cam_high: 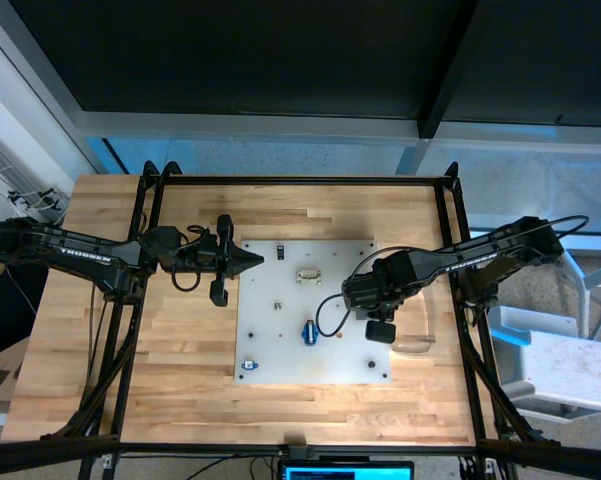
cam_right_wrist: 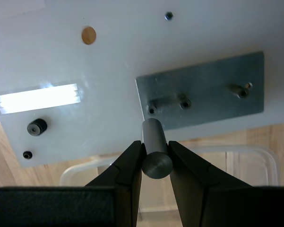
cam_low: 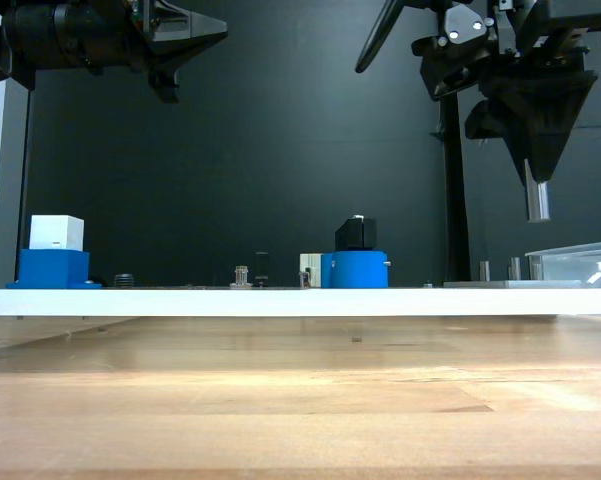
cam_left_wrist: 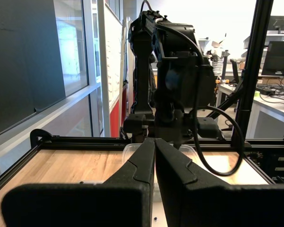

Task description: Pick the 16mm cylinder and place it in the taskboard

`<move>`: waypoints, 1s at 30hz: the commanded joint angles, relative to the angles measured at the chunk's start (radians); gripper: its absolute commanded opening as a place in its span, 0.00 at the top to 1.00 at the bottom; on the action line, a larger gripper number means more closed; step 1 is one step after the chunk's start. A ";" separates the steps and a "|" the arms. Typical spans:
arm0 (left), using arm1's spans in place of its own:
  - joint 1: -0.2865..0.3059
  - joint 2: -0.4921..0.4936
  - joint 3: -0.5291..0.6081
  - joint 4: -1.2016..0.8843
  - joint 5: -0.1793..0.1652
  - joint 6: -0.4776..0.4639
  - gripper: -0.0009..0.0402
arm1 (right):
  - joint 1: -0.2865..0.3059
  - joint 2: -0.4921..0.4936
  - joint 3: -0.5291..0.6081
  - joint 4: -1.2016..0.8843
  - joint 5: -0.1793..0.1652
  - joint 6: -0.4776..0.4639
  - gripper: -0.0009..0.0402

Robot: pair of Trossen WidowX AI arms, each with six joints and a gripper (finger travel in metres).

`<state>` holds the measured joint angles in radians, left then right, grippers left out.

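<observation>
Right end effector [cam_right_wrist: 156,146] grips the light, stiff, probably slippery peg [cam_right_wrist: 153,135] by its top above the board [cam_right_wrist: 85,85], with the left end effector [cam_left_wrist: 155,141] hanging clenched and empty, well apart from it

Left end effector [cam_left_wrist: 155,142]: black fingers pressed together, nothing between them, aimed level across the bench [cam_left_wrist: 61,165].
Right arm [cam_left_wrist: 179,80]: stood opposite, dark, with a cable [cam_left_wrist: 228,142] looping beside it.
Clear tray [cam_left_wrist: 131,150]: lay just past the fingertips, partly hidden.
</observation>
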<state>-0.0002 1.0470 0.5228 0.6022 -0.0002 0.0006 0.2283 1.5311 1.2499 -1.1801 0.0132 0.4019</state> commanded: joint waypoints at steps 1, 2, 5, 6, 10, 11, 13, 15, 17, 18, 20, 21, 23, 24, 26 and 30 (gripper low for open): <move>0.000 0.000 0.000 0.000 0.000 0.000 0.98 | 0.010 0.026 0.025 0.006 0.022 0.004 0.90; 0.000 0.000 0.000 0.000 0.000 0.000 0.98 | 0.013 0.036 0.033 0.008 0.022 0.004 0.90; 0.000 0.000 0.000 0.000 0.000 0.000 0.98 | 0.023 0.068 0.058 0.012 0.021 0.004 0.90; 0.000 0.000 0.000 0.000 0.000 0.000 0.98 | 0.026 0.079 0.068 0.013 0.021 0.004 0.90; 0.000 0.000 0.000 0.000 0.000 0.000 0.98 | 0.032 0.113 0.102 0.016 0.021 0.004 0.90; 0.000 0.000 0.000 0.000 0.000 0.000 0.98 | 0.035 0.120 0.108 0.017 0.021 0.004 0.90; 0.000 0.000 0.000 0.000 0.000 0.000 0.98 | 0.040 0.135 0.121 0.019 0.021 0.004 0.90; 0.000 0.000 0.000 0.000 0.000 0.000 0.98 | 0.046 0.151 0.134 0.019 0.021 0.004 0.90; 0.000 0.000 0.000 0.000 0.000 0.000 0.98 | 0.052 0.166 0.148 0.020 0.021 0.004 0.90; 0.000 0.000 0.000 0.000 0.000 0.000 0.98 | 0.054 0.169 0.154 0.022 0.021 0.004 0.90; 0.000 0.000 0.000 0.000 0.000 0.000 0.98 | 0.056 0.182 0.166 0.025 0.021 0.004 0.90; 0.000 0.000 0.000 0.000 0.000 0.000 0.98 | 0.057 0.186 0.169 0.028 0.020 0.004 0.90; 0.000 0.000 0.000 0.000 0.000 0.000 0.98 | 0.058 0.199 0.175 0.035 0.020 0.004 0.90; 0.000 0.000 0.000 0.000 0.000 0.000 0.98 | 0.060 0.203 0.179 0.036 0.018 0.005 0.90; 0.000 0.000 0.000 0.000 0.000 0.000 0.98 | 0.062 0.218 0.187 0.039 0.018 0.006 0.90; 0.000 0.000 0.000 0.000 0.000 0.000 0.98 | 0.064 0.245 0.202 0.045 0.017 0.008 0.90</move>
<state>-0.0002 1.0470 0.5224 0.6022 -0.0006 0.0006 0.2920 1.7679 1.4475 -1.1381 0.0315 0.4099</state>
